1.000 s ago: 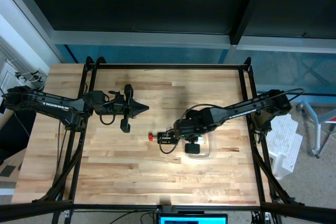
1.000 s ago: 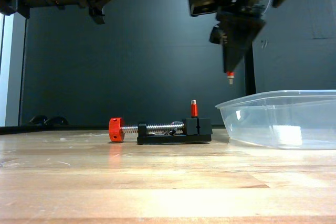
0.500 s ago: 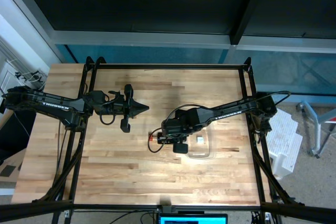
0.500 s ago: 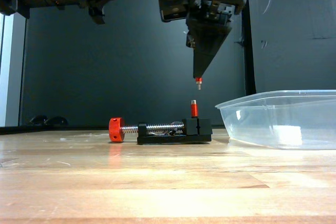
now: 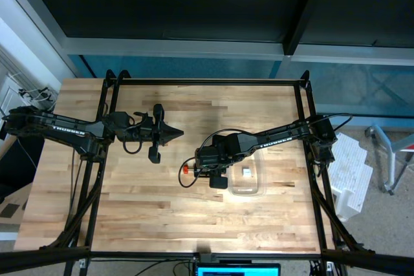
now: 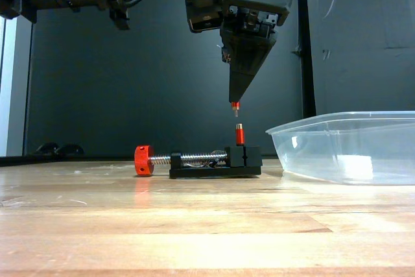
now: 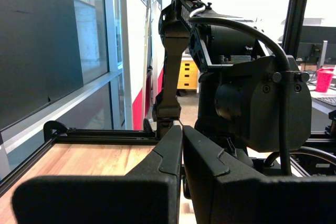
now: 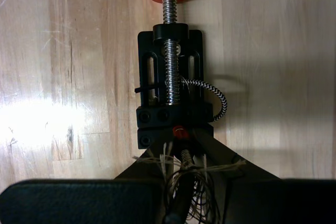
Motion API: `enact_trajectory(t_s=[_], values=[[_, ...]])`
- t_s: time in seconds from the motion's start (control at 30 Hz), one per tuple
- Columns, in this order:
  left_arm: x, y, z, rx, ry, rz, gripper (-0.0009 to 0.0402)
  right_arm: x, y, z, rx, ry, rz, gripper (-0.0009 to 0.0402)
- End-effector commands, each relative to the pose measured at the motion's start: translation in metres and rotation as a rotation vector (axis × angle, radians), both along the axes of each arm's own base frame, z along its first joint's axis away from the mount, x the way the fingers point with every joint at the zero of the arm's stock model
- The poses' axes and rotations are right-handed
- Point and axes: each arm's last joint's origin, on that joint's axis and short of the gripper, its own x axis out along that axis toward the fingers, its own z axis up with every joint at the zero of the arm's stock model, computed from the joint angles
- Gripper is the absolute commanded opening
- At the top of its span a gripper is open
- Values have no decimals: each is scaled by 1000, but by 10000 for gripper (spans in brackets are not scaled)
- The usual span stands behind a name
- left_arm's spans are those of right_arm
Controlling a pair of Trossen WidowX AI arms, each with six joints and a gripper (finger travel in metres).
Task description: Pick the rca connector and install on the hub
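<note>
While the tiny red-and-silver rca connector (image 6: pixel 235 106) hangs pinched in the closed fingertips of the right hand (image 6: pixel 235 98), it sits just above the upright red post (image 6: pixel 238 134) of the small black rectangular hub (image 6: pixel 215 160), not touching it. The hub lies on the wooden table (image 6: pixel 194 225), beside a clear plastic tray (image 6: pixel 350 150). The left hand (image 5: pixel 176 134), fingers pressed together and empty, hovers well apart to the left.
</note>
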Motion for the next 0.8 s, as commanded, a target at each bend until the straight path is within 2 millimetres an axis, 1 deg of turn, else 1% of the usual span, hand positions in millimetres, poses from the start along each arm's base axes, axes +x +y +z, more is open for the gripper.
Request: enact_trajectory(t_s=[0.03, 0.23, 0.8], values=[[0, 0, 0, 0, 0, 0, 0, -1, 0, -1, -2, 7, -1, 0], [0, 0, 0, 0, 0, 0, 0, -2, -1, -4, -11, 14, -4, 0], [0, 0, 0, 0, 0, 0, 0, -1, -1, -4, -9, 8, -4, 0]])
